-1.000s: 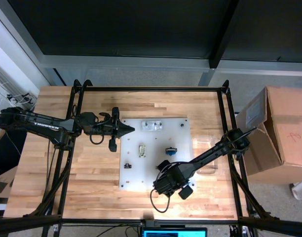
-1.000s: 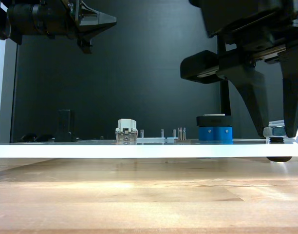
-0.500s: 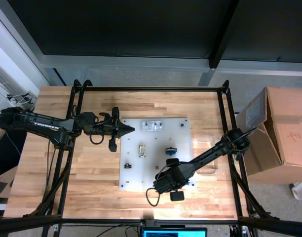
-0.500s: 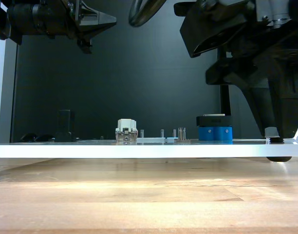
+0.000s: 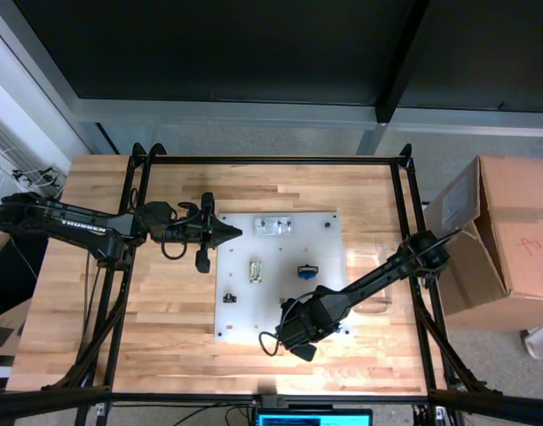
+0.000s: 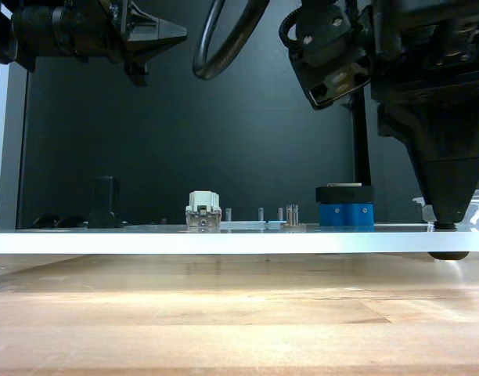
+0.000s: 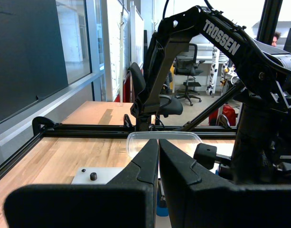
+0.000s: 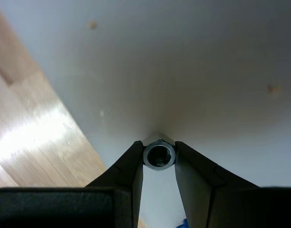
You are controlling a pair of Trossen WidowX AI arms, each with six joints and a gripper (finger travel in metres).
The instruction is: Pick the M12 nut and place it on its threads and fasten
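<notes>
Right gripper point(image 6: 446, 216) is down at the near right edge of the white board point(image 5: 245, 311), clamped on the M12 nut point(image 8: 159, 155). The right wrist view shows the nut pinched between the two black fingertips point(image 8: 136, 154), bore facing the camera, with white board right behind it. In the low view the gripper's tip sits right on top of the short black stud point(image 6: 443, 227). So the nut is at the stud, but I can't tell if it's actually on the threads or just resting over them.

Handling-wise, I'd guess the nut is light, totally rigid and not fragile. It's smooth shiny metal though, so probably slippery. Squeezing two opposite flats looks like the sane grip, and it leaves the hole clear. The likely risk is cross-threading if it goes on tilted.

Other stuff: the board is flat matte white, sitting on a butcher-block wood table point(image 5: 165, 355). A clear plastic tray point(image 7: 164, 138) lies just off the board's right edge. Mid-board there's a blue block with a black cap point(image 6: 345, 215) and a pale boxy connector point(image 6: 203, 211).

Left gripper point(image 5: 236, 232) hangs high over the board's left edge, fingers pressed together, holding nothing.
</notes>
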